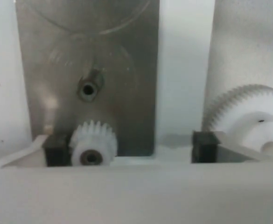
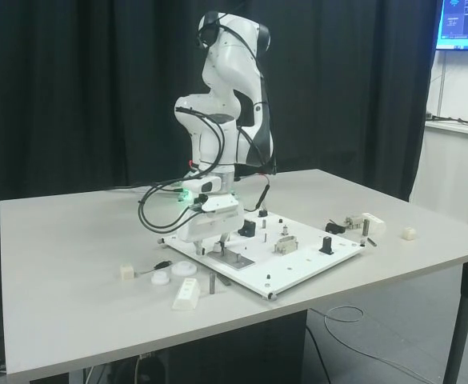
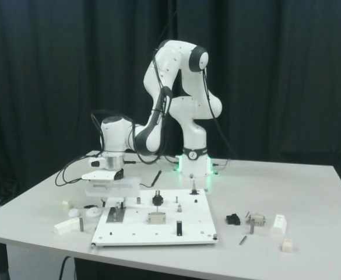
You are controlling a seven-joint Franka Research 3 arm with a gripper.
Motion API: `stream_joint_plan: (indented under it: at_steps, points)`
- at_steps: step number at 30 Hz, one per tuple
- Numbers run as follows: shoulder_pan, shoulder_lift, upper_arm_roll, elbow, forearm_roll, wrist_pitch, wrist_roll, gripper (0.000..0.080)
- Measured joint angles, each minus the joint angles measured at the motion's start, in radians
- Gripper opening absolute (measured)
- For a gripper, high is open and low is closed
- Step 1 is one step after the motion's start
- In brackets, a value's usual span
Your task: Remove small gear.
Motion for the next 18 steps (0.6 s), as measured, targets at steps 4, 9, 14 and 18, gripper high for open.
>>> stream_joint_plan:
  at_steps: [4, 9, 14, 18]
  points:
    - [0.000, -0.001, 0.008, 0.000, 0.000, -0.012, 0.000, 0.0539]
    - [0.003, -0.007, 0.012, 0.000, 0.004, -0.039, 0.002, 0.0358]
    - [0.006, -0.010, 0.012, 0.000, 0.008, -0.050, 0.006, 0.0358]
    - [0.006, -0.009, 0.012, 0.000, 0.009, -0.050, 0.006, 0.0198]
